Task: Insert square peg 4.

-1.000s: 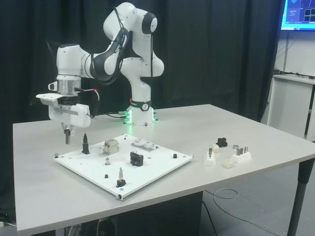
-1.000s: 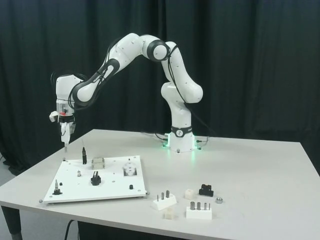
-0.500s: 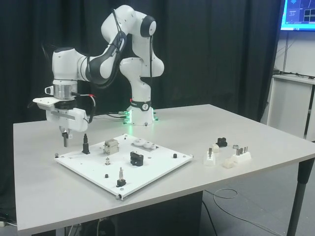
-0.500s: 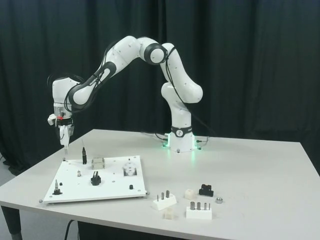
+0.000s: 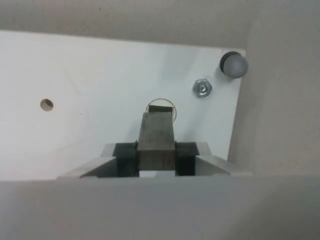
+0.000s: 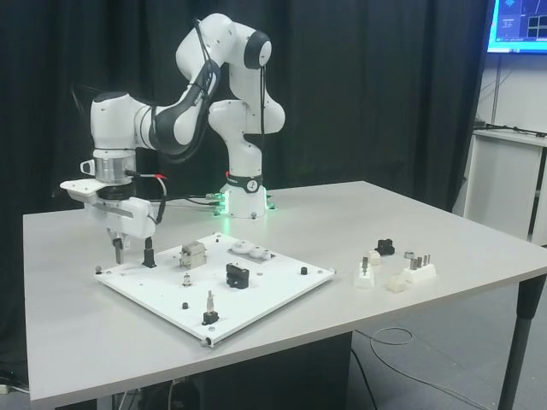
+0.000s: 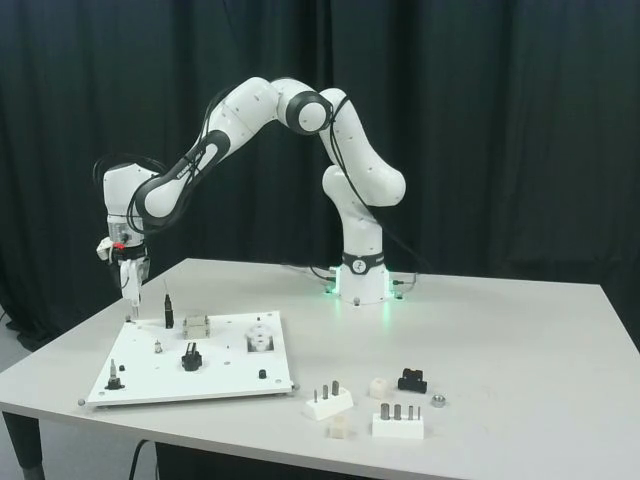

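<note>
The step in hand looks like the final line-up before insertion. The fingers (image 5: 156,159) are closed on the square peg (image 5: 156,137), whose tip hangs just above a hole (image 5: 160,106) in the white board (image 5: 100,85) — next calls for a straight, square descent. The arm (image 6: 171,120) reaches out, wrist pointing down at the board's corner on the tabletop (image 6: 68,316).

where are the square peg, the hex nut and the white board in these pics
square peg (image 5: 156,137): wrist view, on its grey front face between the fingers.
hex nut (image 5: 202,88): wrist view, on its centre, near the board's corner.
white board (image 6: 265,286): first room view, on a bare patch of its top.
</note>
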You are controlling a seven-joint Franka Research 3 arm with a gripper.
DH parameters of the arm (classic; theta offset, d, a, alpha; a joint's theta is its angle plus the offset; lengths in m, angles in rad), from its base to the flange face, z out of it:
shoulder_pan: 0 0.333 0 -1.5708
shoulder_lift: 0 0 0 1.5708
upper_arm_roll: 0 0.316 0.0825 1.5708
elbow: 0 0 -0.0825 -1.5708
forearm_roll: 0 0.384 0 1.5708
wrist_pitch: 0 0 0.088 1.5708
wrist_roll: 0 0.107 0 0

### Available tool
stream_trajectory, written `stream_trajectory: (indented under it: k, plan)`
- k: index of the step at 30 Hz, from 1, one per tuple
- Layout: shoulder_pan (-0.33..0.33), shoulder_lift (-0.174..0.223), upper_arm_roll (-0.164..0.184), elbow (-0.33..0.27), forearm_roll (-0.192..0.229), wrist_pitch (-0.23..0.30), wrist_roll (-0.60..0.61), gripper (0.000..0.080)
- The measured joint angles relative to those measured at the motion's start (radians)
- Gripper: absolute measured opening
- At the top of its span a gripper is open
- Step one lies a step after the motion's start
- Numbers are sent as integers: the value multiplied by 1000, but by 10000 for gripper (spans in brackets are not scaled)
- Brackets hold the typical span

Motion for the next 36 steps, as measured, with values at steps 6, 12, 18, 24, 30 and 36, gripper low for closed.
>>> stream_trajectory:
  k: [6, 12, 18, 24, 30, 36]
  plan:
    - [3, 13, 4, 4, 0, -1, 19, 153]
    - [9, 22, 4, 6, -1, -2, 25, 153]
    - [12, 25, 4, 6, -2, -2, 55, 153]
    - [12, 27, 2, 6, -5, -2, 70, 153]
    - [12, 32, -2, 6, -5, -2, 70, 153]
    - [11, 40, -3, 6, -5, -1, 70, 153]
